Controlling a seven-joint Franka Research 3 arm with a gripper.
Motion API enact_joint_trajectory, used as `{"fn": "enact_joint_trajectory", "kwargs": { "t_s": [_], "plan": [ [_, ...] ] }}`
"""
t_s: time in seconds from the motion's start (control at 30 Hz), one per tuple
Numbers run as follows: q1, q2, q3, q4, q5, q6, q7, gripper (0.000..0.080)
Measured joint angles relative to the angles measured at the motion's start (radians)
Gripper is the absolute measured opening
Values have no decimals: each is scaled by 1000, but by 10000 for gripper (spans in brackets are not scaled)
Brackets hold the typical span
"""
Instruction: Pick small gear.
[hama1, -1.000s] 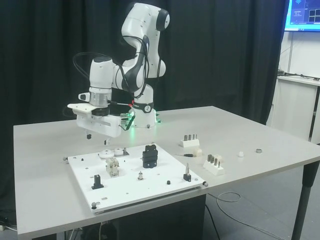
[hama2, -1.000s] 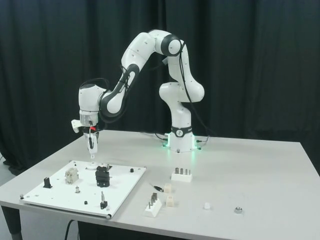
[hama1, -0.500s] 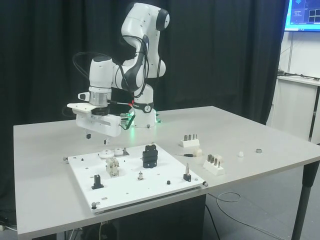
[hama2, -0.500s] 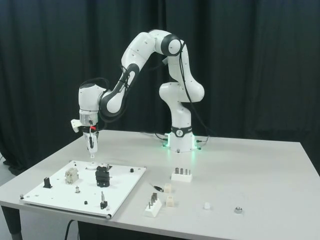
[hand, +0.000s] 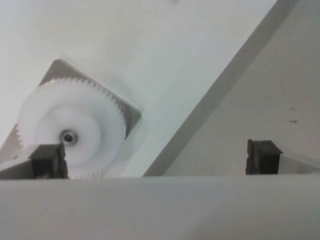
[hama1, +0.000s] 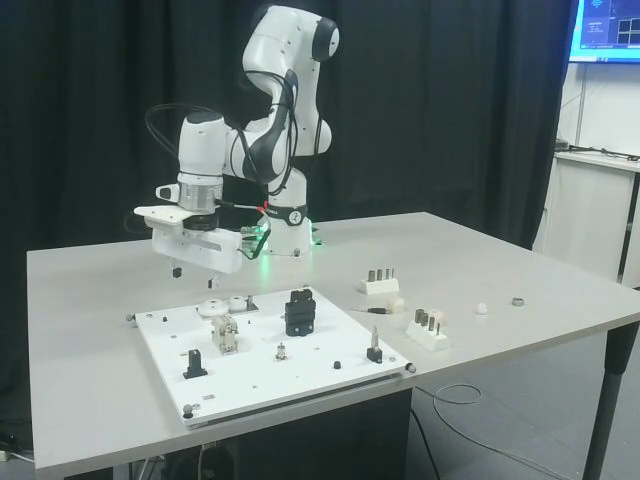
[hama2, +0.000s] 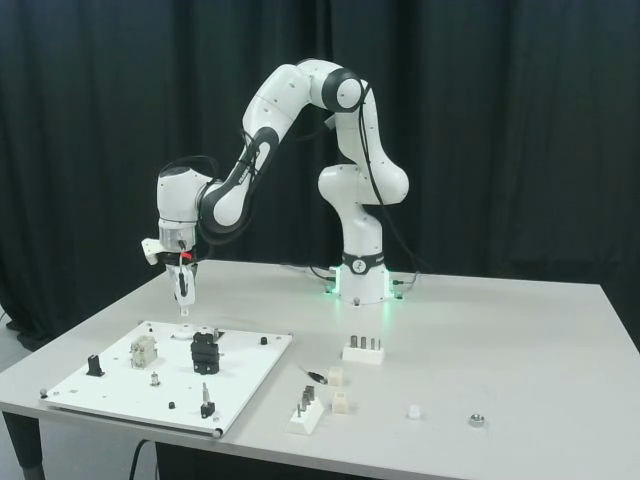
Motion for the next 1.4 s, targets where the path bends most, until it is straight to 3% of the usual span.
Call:
{"fn": "enact_joint_trajectory", "kwargs": {
  "t_s": [0.43,0.73,1.07,1.4],
  "plan": [
    [7,-12,1,0,0,0,0,800],
    [42,-44,11,0,8,-2,10,800],
    [136,-95,28,-1,10,-32,34,800],
    [258,-122,38,0,10,-41,151,800]
  ]
}}
